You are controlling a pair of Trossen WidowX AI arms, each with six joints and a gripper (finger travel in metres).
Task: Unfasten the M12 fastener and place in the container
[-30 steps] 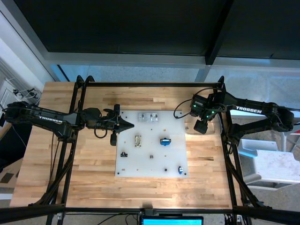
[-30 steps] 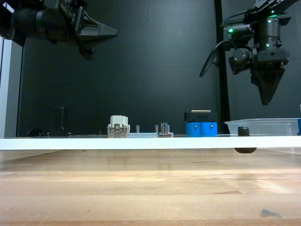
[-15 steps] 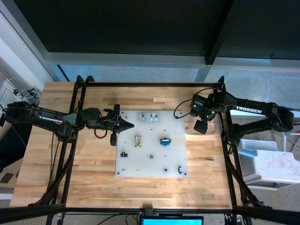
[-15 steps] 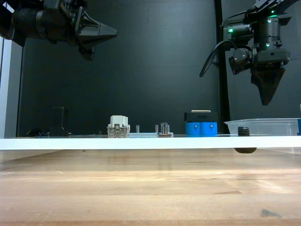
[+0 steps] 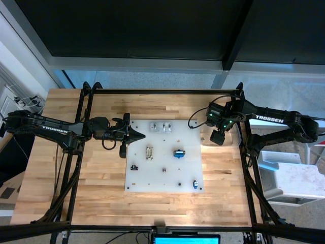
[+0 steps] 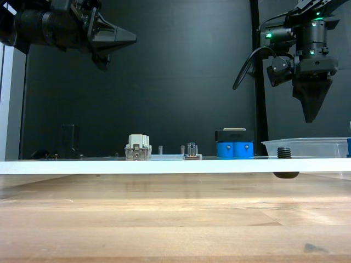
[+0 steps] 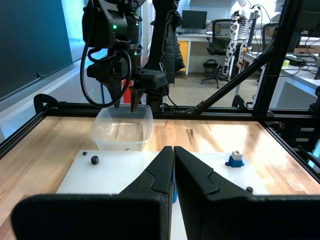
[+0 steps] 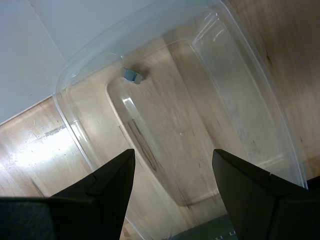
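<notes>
The small silver M12 nut [image 8: 131, 75] lies inside the clear container [image 8: 210, 100], near one of its corners. Its black stud [image 6: 283, 153] stands bare on the white board [image 5: 152, 175], ribs showing; the high view has the stud [image 5: 179, 184] near the board's near right edge. My right gripper [image 8: 173, 151] hangs open above the container [image 6: 307, 146], holding nothing, and shows from the side in the low view as the right gripper [image 6: 311, 116]. My left gripper [image 5: 138, 135] is shut and empty, parked high over the board's left edge.
The board carries a grey connector [image 6: 137, 148], a blue block [image 6: 235, 149], a silver pair of fittings [image 5: 161, 126] and a small blue-topped part [image 5: 195, 183]. The container [image 7: 122, 130] sits on the wood just off the board's far right side.
</notes>
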